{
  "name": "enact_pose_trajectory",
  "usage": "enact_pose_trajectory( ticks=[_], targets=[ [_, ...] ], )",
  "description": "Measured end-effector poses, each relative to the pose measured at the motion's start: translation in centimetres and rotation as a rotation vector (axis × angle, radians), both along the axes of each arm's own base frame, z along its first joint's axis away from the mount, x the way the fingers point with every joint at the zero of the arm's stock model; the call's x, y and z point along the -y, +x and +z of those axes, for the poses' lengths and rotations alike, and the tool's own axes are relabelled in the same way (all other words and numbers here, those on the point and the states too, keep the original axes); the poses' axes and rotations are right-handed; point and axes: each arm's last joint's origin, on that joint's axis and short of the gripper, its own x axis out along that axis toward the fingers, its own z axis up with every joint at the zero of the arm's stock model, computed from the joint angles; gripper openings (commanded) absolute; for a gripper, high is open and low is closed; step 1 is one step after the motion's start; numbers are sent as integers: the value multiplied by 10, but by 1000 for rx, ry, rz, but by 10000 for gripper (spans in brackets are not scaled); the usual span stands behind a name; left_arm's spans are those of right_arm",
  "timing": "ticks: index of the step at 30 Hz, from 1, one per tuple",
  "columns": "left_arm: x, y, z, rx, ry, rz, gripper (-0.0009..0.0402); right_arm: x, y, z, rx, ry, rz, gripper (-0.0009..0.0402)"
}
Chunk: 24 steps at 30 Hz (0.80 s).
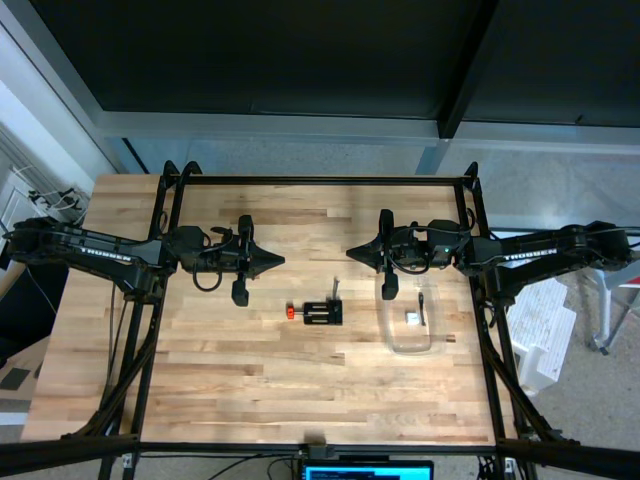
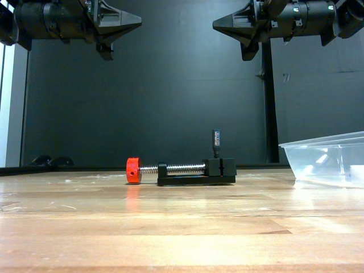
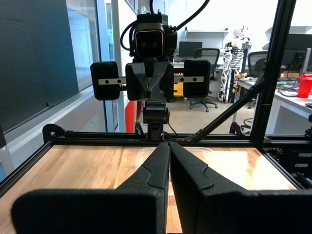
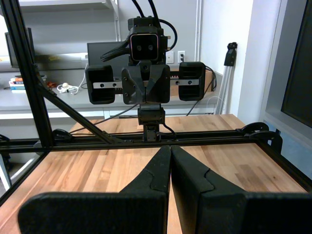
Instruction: Remove the USB-C connector from taskboard and place in the container
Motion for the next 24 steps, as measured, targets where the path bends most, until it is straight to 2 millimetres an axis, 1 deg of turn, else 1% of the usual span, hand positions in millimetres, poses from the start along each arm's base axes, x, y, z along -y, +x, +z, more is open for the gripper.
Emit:
enact_pose_trajectory(
  ticks=[24],
  targets=[
    [0,0,0,-1,0,0,0,0,0,0,-5,0,2,0]
  ],
)
